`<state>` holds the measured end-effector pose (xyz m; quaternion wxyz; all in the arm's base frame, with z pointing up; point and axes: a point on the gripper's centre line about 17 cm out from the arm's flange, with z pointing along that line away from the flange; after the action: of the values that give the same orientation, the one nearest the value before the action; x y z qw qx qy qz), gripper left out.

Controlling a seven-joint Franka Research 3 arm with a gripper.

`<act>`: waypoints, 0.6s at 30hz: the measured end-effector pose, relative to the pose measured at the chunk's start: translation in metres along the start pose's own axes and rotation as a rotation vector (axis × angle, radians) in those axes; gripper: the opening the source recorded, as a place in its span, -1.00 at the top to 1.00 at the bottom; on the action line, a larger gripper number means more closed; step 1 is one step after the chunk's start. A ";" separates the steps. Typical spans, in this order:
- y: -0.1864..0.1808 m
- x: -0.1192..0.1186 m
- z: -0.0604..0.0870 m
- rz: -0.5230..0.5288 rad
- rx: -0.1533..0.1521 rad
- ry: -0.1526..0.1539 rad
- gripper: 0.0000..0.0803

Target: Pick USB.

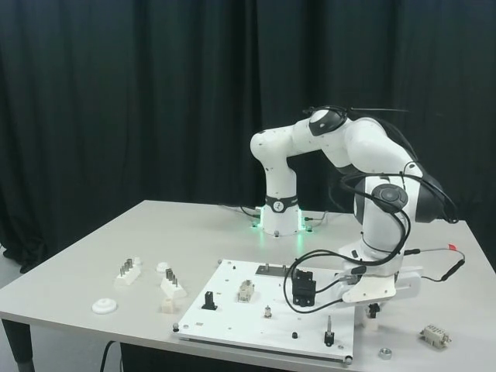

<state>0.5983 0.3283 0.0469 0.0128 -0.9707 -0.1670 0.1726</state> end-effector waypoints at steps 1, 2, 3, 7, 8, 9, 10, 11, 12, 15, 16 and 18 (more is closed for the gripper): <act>-0.001 -0.001 -0.001 -0.001 0.001 -0.002 0.83; -0.002 -0.002 -0.003 -0.002 0.003 -0.004 0.83; -0.003 -0.003 -0.004 -0.002 0.004 -0.005 0.83; -0.007 -0.007 -0.012 -0.001 0.011 -0.009 0.83; -0.008 -0.008 -0.015 0.000 0.012 -0.010 0.83; -0.008 -0.009 -0.017 0.003 0.013 -0.012 0.83; -0.009 -0.010 -0.020 0.006 0.014 -0.013 0.83; -0.010 -0.011 -0.023 0.007 0.015 -0.013 0.83; -0.011 -0.012 -0.025 0.009 0.017 -0.014 0.83; -0.014 -0.015 -0.033 0.014 0.022 -0.012 0.83; -0.015 -0.015 -0.035 0.016 0.022 -0.010 0.83; -0.016 -0.017 -0.040 0.019 0.023 -0.009 0.83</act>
<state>0.5920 0.3394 0.0911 0.0214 -0.9712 -0.1558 0.1787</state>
